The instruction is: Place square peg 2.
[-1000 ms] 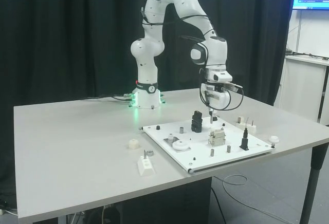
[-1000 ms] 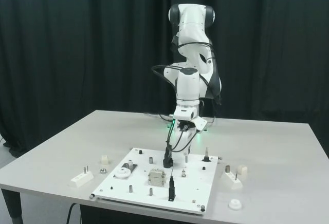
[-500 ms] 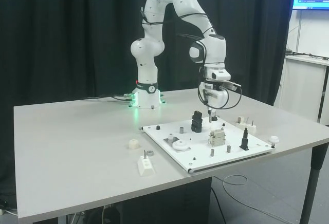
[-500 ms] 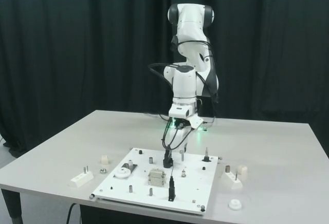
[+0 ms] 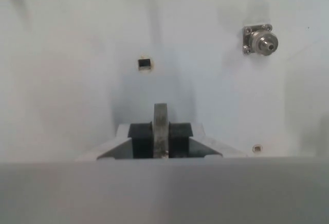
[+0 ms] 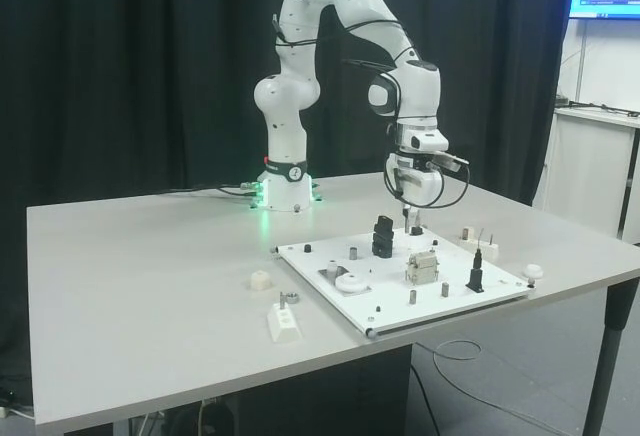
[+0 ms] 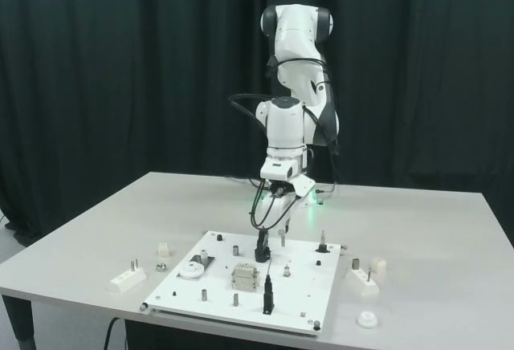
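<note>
Black curtains hang behind a grey counter [image 6: 150, 256] that carries a flat white assembly board [image 6: 400, 291] near its front edge. Above the board's far side hangs the white arm's gripper [image 5: 160, 149], its two fingers closed tight on a slim grey square metal peg [image 5: 160, 126], held upright and clear of the surface. In the wrist view a small dark square hole [image 5: 145, 64] lies just beyond the peg, apart from it. A grey threaded metal connector [image 5: 261, 41] sits off to one side. If the peg descends slightly rotated or offset, its corners could catch the hole's rim and jam. No readable writing shows on the board.
</note>
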